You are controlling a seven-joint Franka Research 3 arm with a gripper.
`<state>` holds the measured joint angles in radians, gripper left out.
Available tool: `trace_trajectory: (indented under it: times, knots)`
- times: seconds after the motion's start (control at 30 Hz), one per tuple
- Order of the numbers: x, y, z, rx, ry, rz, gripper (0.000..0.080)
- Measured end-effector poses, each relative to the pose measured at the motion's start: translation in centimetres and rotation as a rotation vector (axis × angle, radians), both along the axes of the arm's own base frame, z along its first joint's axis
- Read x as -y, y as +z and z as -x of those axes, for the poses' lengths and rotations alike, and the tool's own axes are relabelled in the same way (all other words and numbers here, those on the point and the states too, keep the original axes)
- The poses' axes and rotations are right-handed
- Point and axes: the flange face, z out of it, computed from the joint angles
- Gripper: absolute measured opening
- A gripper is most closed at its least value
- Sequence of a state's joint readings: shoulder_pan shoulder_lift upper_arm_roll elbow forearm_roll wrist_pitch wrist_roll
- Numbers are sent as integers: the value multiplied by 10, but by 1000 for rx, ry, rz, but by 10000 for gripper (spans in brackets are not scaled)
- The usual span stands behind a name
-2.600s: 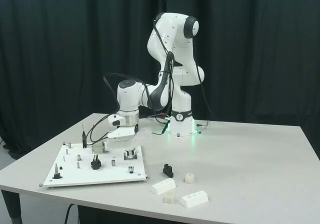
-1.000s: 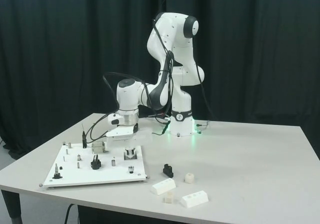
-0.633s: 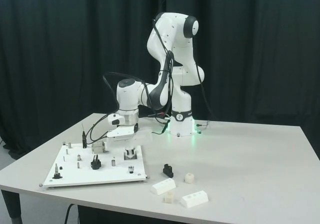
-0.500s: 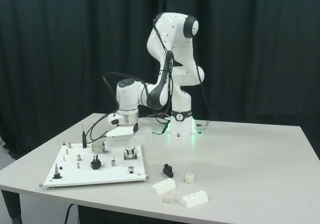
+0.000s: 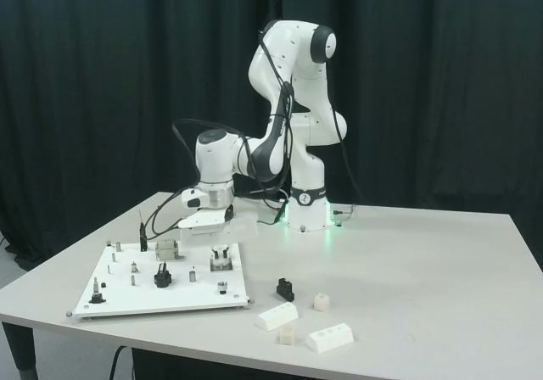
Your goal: Remove small gear.
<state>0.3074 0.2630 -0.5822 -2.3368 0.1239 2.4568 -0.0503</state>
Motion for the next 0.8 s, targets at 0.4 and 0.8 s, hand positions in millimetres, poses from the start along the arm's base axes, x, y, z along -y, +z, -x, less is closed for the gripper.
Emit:
trace_trajectory:
  times: [0.4,0.8]
  knots:
    - [-2,29,-9,-12,34,-18,137]
    - [-3,45,-11,-13,82,-13,137]
